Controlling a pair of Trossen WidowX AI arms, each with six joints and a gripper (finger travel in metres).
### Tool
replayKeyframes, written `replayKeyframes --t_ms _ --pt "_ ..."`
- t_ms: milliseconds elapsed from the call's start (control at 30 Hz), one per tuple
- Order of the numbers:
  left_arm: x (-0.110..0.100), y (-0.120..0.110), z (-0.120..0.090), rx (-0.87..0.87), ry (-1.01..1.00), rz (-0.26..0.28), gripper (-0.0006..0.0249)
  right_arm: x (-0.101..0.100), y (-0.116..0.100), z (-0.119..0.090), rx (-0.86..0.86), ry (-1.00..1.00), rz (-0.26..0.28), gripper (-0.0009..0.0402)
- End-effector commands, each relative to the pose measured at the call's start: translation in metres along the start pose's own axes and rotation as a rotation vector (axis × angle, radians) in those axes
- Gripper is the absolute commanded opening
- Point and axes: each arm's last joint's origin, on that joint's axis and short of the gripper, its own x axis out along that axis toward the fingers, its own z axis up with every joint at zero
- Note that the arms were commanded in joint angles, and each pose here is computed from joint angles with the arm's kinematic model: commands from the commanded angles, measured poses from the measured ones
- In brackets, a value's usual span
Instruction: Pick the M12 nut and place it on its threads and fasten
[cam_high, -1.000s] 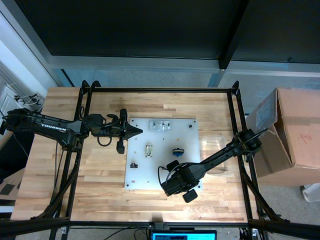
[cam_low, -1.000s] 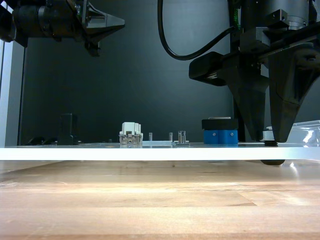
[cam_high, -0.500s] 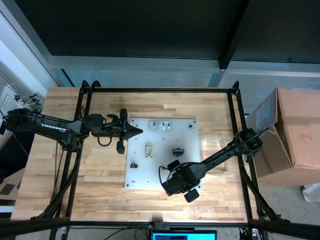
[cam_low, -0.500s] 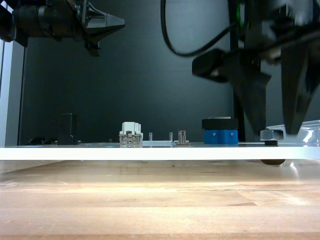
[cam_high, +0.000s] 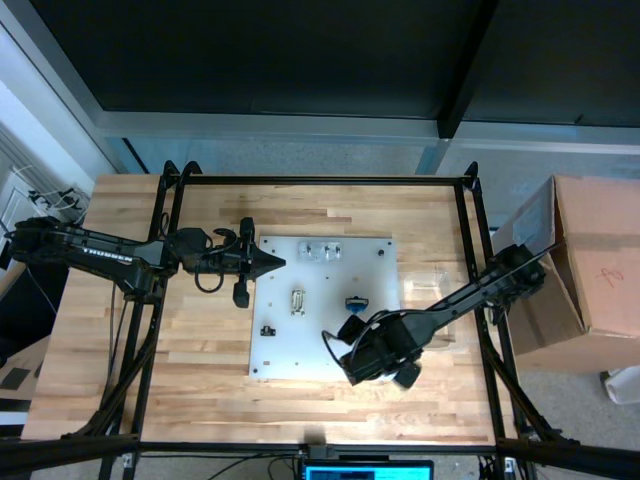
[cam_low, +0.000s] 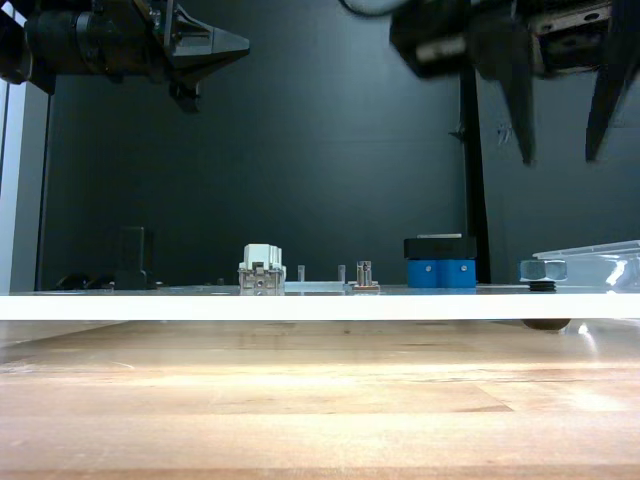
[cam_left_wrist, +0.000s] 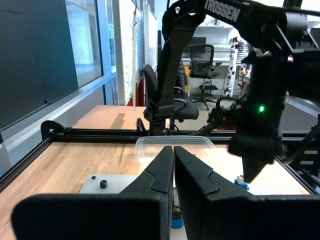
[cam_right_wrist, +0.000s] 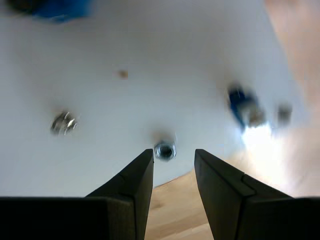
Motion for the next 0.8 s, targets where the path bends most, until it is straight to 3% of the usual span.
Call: replayKeyframes --t_ms 33,100,300,400,467,600,700,800 --pt "0.0 0.0 0.0 0.0 0.0 0.0 0.0 -0.005 0.0 0.005 -0.28 -0.052 0.032 0.0101" --pt "0.0 0.0 0.0 0.0 0.0 0.0 0.0 -0.005 -0.001 0.006 -0.493 -0.074 0.026 0.0096" --pt "0.0 0.0 0.0 0.0 0.0 0.0 0.0 -0.006 -0.005 0.011 -1.154 -0.109 -0.064 0.0083" --pt "0.0 0.0 0.0 0.0 0.0 0.0 0.0 -0.006 -0.004 0.011 -1.486 -0.098 -0.073 0.0078" --pt "0.0 0.0 0.0 0.0 0.0 0.0 0.0 -0.006 -0.003 0.008 -1.631 -0.089 -0.051 0.0074" --pt "0.0 0.0 0.0 0.0 0.0 0.0 0.0 -0.003 0.0 -0.001 -1.842 -0.035 0.051 0.0061" --pt "0.0 0.0 0.0 0.0 0.0 0.0 0.0 -0.002 0.001 -0.008 -1.851 -0.024 0.134 0.0048" --pt "0.0 0.0 0.0 0.0 0.0 0.0 0.0 0.0 0.001 -0.01 -1.849 -0.037 0.161 0.0036"
